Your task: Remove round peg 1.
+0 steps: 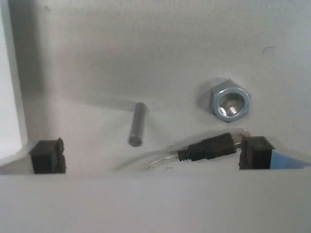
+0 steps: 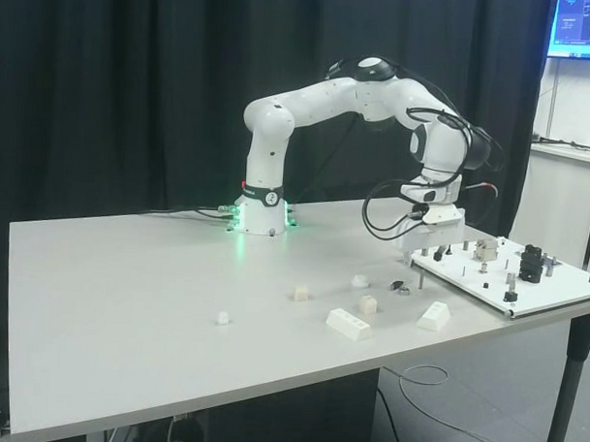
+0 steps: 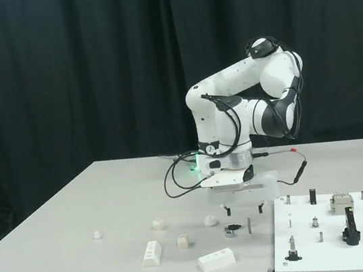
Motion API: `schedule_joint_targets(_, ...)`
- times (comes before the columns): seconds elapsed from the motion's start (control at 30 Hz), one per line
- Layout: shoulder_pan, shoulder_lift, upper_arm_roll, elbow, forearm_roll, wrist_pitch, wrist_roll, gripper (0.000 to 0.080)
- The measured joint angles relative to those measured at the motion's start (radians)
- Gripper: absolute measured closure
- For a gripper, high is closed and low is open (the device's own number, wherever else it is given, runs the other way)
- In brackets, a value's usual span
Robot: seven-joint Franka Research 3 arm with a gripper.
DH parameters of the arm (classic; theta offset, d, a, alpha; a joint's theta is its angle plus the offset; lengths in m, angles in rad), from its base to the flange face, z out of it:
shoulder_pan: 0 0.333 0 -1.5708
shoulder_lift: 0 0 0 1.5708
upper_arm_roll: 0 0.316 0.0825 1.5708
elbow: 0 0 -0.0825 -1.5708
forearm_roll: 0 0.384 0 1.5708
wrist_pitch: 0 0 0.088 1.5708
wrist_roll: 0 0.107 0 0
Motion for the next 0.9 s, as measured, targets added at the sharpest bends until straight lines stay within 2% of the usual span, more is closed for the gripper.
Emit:
schedule_joint_targets(0.63,0.009,0.000,-0.007,0.074,0.001,-0.068,0.058,0.0003)
schedule_joint_targets(0.9,0.027,0.000,0.005,0.102,0.002,-0.075,0.108,0.0003)
